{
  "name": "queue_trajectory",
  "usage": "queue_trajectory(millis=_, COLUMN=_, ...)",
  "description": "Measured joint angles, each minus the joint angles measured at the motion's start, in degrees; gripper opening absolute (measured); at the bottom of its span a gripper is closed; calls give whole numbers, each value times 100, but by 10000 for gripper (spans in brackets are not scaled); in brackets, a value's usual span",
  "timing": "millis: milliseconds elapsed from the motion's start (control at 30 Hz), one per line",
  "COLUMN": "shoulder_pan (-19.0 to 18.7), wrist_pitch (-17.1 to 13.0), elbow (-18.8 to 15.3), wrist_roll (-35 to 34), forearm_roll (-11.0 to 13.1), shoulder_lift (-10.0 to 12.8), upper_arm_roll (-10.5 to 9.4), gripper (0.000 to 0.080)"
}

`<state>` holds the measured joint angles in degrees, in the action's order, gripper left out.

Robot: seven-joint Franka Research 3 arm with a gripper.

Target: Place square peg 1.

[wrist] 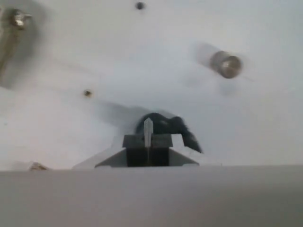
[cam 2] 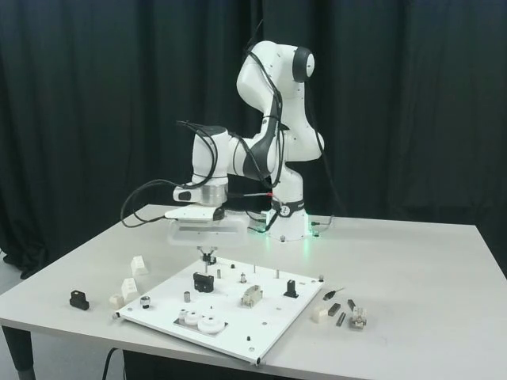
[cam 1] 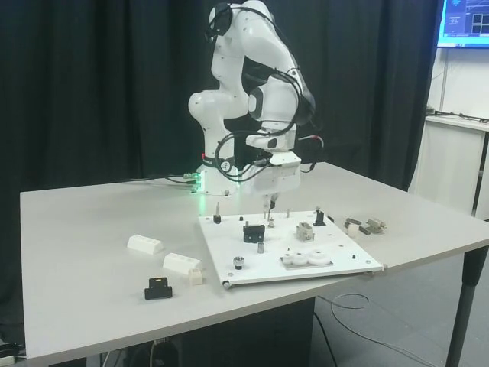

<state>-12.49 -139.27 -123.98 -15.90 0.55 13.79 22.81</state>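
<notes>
My gripper (wrist: 147, 150) hangs just above the white assembly board (wrist: 246, 127), shut on a thin grey square peg (wrist: 148, 131) that points down between the fingertips. Directly under the peg's tip lies a black fitting (wrist: 168, 125) on the board. In the first room view the gripper (cam 1: 269, 203) is over the board's (cam 1: 336, 269) far middle, a short gap above a small black part (cam 1: 270, 224). The second room view shows the gripper (cam 2: 208, 252) low over the board's (cam 2: 265, 328) far left side.
A grey round peg (wrist: 226, 64) and a bolt (wrist: 18, 19) stand up from the board near the gripper. White gears (cam 1: 306, 258) and a black block (cam 1: 253, 232) sit on the board. White blocks (cam 1: 145, 244) and a black part (cam 1: 158, 288) lie beside it; small parts (cam 1: 367, 225) lie on the other side.
</notes>
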Motion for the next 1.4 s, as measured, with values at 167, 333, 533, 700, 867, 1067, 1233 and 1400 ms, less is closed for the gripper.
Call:
queue_trajectory(millis=167, shoulder_pan=5, wrist_pitch=12, elbow=90, wrist_roll=0, forearm_roll=-159, shoulder_lift=0, upper_arm_roll=190, gripper=22)
queue_trajectory(millis=333, shoulder_pan=20, wrist_pitch=59, elbow=170, wrist_roll=0, forearm_roll=-255, shoulder_lift=0, upper_arm_roll=410, gripper=22)
queue_trajectory(millis=533, shoulder_pan=73, wrist_pitch=60, elbow=242, wrist_roll=103, forearm_roll=-546, shoulder_lift=0, upper_arm_roll=673, gripper=22)
queue_trajectory(millis=700, shoulder_pan=222, wrist_pitch=60, elbow=277, wrist_roll=312, forearm_roll=-688, shoulder_lift=0, upper_arm_roll=824, gripper=22)
queue_trajectory(millis=867, shoulder_pan=456, wrist_pitch=42, elbow=292, wrist_roll=619, forearm_roll=-707, shoulder_lift=5, upper_arm_roll=930, gripper=22)
queue_trajectory(millis=1067, shoulder_pan=799, wrist_pitch=-65, elbow=298, wrist_roll=1008, forearm_roll=-706, shoulder_lift=52, upper_arm_roll=986, gripper=22)
queue_trajectory(millis=1233, shoulder_pan=1057, wrist_pitch=-211, elbow=297, wrist_roll=1256, forearm_roll=-685, shoulder_lift=151, upper_arm_roll=993, gripper=22)
queue_trajectory(millis=1400, shoulder_pan=1248, wrist_pitch=-418, elbow=294, wrist_roll=1478, forearm_roll=-589, shoulder_lift=317, upper_arm_roll=992, gripper=22)
